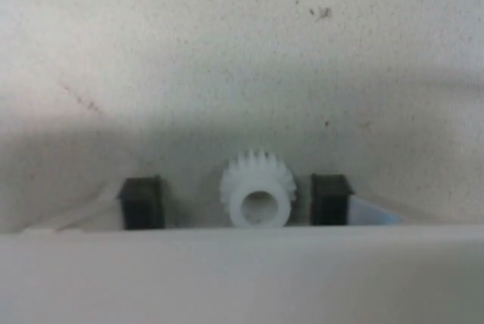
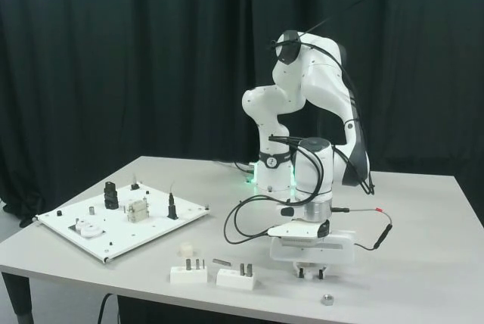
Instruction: Pick small gear.
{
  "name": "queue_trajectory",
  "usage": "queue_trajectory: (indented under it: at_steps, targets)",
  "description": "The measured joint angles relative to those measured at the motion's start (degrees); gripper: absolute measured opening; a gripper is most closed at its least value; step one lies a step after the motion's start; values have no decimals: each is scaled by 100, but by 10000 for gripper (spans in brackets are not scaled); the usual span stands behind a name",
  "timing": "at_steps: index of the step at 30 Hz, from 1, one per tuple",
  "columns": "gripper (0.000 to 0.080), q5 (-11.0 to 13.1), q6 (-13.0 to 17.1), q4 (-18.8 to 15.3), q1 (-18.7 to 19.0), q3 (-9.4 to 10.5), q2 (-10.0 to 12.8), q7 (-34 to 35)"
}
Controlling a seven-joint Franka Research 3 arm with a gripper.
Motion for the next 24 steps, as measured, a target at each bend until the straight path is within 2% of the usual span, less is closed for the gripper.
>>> queue_trajectory:
  at_steps: [1, 2, 6, 7, 12, 13, 24]
  targets:
    - [616, 0, 2, 0, 0, 0, 0, 1]
    - [440, 0, 5, 0, -1, 1, 1, 2]
    - [440, 0, 17, -1, -6, 4, 1, 9]
    - [238, 0, 20, -1, -8, 4, 2, 10]
    - [238, 0, 28, -2, -18, 6, 1, 18]
    - [201, 0, 32, -2, -21, 6, 2, 25]
    - [201, -6, 53, 7, -51, -20, -61, 56]
